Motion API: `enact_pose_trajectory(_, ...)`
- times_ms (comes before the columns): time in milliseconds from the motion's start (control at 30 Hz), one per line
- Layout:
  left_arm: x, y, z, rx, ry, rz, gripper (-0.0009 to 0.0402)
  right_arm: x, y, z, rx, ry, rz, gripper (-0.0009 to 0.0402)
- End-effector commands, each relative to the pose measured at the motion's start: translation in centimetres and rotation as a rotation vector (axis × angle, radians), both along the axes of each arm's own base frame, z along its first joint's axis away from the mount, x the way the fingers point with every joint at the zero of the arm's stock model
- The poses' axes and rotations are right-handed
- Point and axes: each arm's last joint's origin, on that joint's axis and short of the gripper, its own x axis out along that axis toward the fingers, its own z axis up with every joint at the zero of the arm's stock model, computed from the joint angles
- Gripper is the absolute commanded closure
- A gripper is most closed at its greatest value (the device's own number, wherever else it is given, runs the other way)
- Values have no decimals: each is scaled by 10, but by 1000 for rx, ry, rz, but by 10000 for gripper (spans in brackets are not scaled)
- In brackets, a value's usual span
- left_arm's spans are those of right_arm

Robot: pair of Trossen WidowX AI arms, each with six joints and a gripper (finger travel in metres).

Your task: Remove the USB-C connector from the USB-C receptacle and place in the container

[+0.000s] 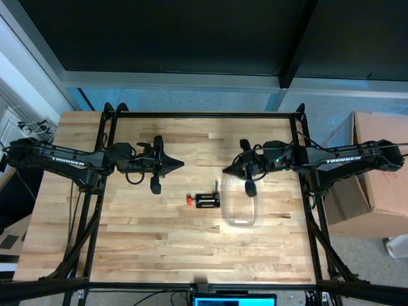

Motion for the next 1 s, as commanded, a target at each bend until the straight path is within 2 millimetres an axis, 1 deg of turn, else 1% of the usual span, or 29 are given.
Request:
enact_pose_trajectory(33,0,0,0,0,0,0,393,1,12,5,-1,146,39,393)
enact_pose_trajectory(233,0,0,0,0,0,0,393,9,35,15,-100,384,19,393)
enact_pose_trajectory(333,0,0,0,0,0,0,393,19,43,18,-107,472,6,391)
enact_pose_trajectory(400,0,0,0,0,0,0,393,27,46,19,-100,528,-1,382)
enact_pose_trajectory(467,0,0,0,0,0,0,393,35,48,20,-100,587,-10,365)
enact_pose_trajectory(700,0,0,0,0,0,0,393,65,56,14,-123,787,-27,285)
enact_pose_trajectory(833,0,0,0,0,0,0,393,81,60,9,-130,820,-24,245)
enact_pose_trajectory(1000,0,0,0,0,0,0,393,93,63,-3,-123,853,-27,211)
